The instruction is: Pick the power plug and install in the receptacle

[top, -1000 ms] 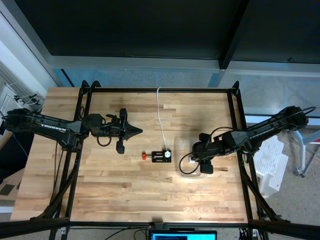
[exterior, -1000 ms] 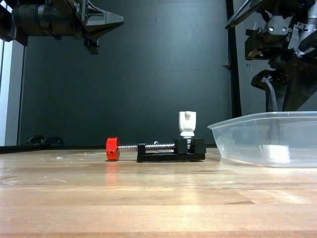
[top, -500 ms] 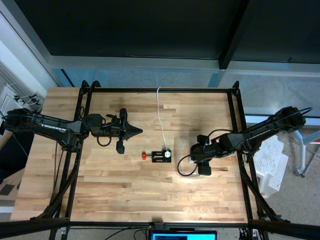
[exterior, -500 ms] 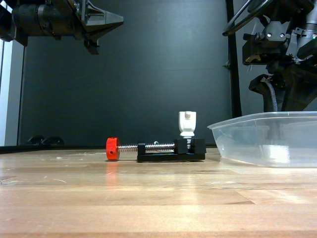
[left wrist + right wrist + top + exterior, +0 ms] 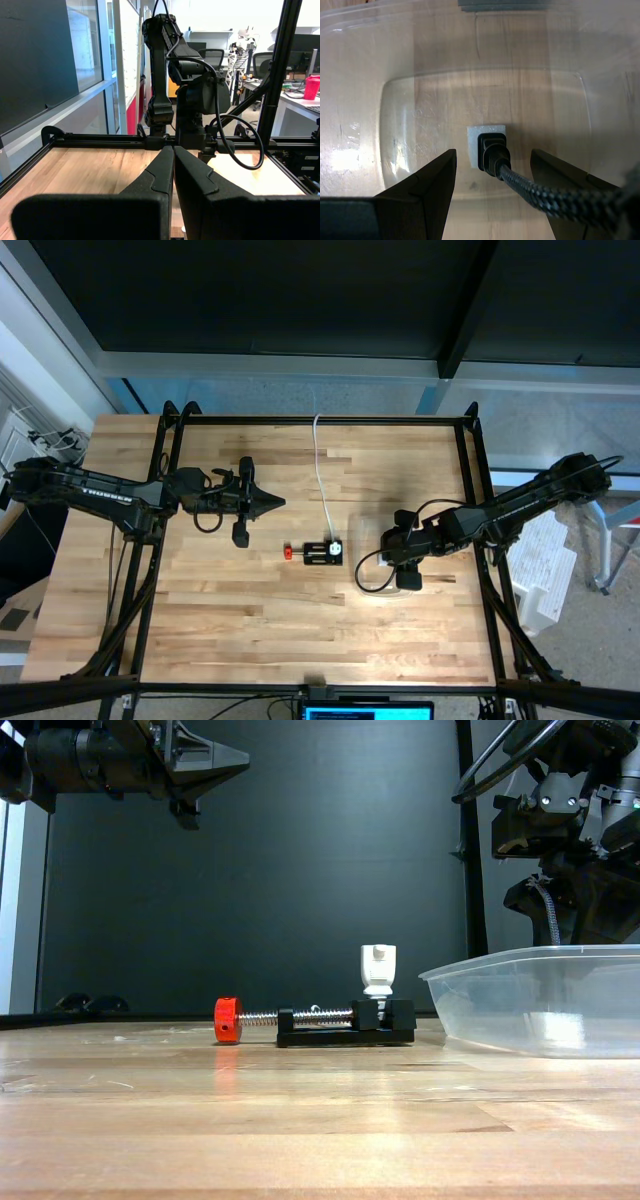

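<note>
The right gripper [image 5: 492, 151] hangs over the clear plastic tray [image 5: 360, 55] with its fingers spread wide, leaving bare tray floor either side of the tiny black power plug [image 5: 493, 159]. The plug lies between them untouched, on or against a small white cube [image 5: 485, 133] — I can't tell which — with its braided cable [image 5: 545, 200] trailing off. From table level the tray's cloudy wall hides the plug, while the receptacle [image 5: 324, 552] — black block, red knob [image 5: 287, 552], long white cable [image 5: 320, 465] — sits in the middle of the wooden table [image 5: 250, 640], well apart from the left gripper [image 5: 276, 502], which hovers high with its fingers pressed together.
</note>
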`<state>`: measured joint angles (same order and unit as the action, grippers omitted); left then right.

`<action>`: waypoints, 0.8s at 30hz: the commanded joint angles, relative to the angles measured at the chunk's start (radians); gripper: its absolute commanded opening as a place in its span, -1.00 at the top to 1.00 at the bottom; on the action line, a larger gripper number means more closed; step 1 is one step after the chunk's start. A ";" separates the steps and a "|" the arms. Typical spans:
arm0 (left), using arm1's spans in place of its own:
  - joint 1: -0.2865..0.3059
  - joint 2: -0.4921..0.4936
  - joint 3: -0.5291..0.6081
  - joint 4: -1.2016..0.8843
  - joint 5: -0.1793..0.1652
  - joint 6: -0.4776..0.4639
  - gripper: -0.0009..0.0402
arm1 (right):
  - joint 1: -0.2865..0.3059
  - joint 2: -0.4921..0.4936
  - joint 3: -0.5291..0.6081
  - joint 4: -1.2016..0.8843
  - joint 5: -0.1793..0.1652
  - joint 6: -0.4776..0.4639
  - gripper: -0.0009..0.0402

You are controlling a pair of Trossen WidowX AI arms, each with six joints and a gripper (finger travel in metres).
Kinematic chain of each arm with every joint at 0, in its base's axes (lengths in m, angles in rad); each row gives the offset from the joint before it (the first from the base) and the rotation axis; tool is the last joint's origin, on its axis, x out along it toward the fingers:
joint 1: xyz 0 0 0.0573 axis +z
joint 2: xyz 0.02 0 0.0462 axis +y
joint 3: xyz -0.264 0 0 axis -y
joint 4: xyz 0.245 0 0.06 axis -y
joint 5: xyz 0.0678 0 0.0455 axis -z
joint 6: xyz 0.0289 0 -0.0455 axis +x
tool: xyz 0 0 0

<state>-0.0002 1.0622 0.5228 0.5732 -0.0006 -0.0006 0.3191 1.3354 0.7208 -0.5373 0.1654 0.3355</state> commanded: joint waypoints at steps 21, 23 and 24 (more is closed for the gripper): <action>0.000 0.000 0.000 0.000 0.000 0.000 0.96 | 0.000 0.000 -0.027 0.038 0.003 0.000 0.18; 0.000 0.000 0.000 0.000 0.000 0.000 0.96 | 0.000 0.000 -0.027 0.040 0.003 0.000 0.22; 0.000 0.000 0.000 0.000 0.000 0.000 0.96 | 0.000 0.000 -0.027 0.040 0.003 0.000 0.25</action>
<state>-0.0002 1.0622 0.5228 0.5728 -0.0010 -0.0006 0.3187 1.3357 0.6933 -0.4995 0.1692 0.3355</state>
